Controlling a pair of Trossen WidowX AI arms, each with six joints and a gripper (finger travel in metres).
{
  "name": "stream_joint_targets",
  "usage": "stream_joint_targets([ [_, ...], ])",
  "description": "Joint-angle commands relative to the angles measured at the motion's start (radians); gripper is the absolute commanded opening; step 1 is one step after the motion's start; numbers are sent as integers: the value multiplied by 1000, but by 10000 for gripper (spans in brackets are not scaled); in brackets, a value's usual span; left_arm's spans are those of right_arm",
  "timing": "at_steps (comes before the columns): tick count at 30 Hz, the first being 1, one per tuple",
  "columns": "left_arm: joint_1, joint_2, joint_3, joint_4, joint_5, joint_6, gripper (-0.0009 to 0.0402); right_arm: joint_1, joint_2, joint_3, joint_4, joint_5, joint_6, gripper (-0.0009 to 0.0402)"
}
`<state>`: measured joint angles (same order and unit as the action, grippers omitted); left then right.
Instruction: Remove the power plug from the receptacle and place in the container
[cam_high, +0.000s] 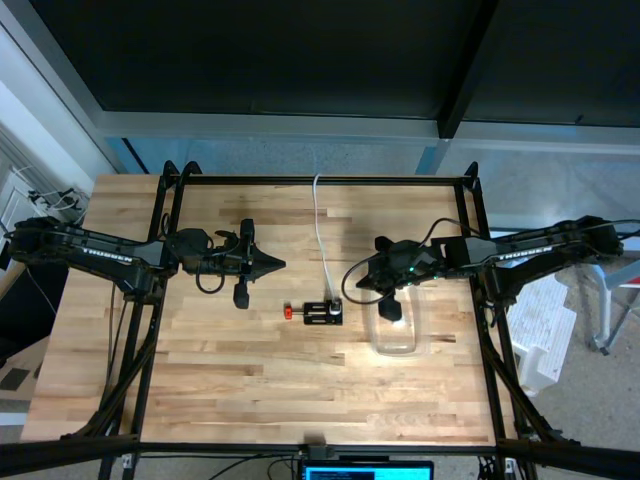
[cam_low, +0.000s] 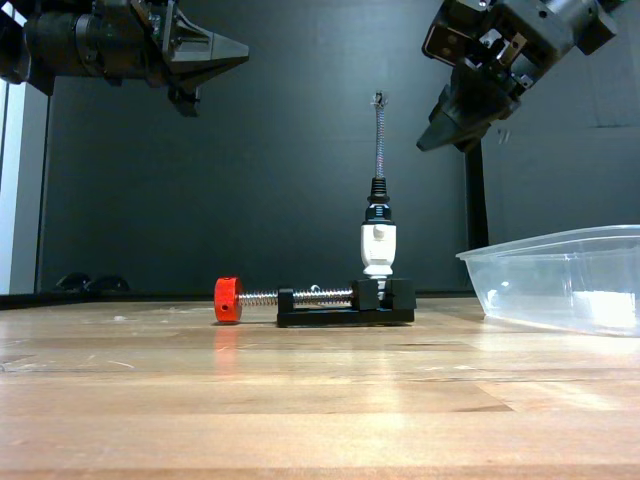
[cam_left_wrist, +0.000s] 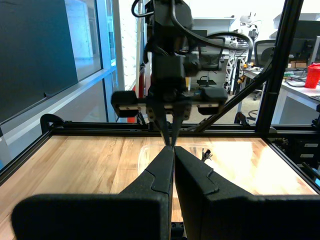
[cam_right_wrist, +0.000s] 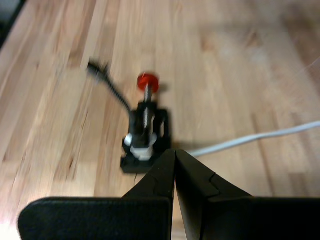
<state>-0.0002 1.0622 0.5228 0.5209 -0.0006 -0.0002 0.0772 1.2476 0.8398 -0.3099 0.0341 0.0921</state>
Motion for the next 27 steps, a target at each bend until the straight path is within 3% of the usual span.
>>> stream_joint_targets([
  [1, 0, 0, 0, 0, 0, 0, 0, 26, 56, 43, -50, 0, 1, 0],
  [4, 0, 0, 0, 0, 0, 0, 0, 45, 100, 77, -85, 2, 3, 0],
  [9, 0, 0, 0, 0, 0, 0, 0, 74, 174, 152, -157, 61, 8, 11],
  [12, 0, 0, 0, 0, 0, 0, 0, 76, 220, 206, -212, 79, 35, 44],
  [22, 0, 0, 0, 0, 0, 0, 0, 82, 369, 388, -364, 79, 87, 192],
  [27, 0, 0, 0, 0, 0, 0, 0, 84, 443, 472, -405, 79, 92, 224],
])
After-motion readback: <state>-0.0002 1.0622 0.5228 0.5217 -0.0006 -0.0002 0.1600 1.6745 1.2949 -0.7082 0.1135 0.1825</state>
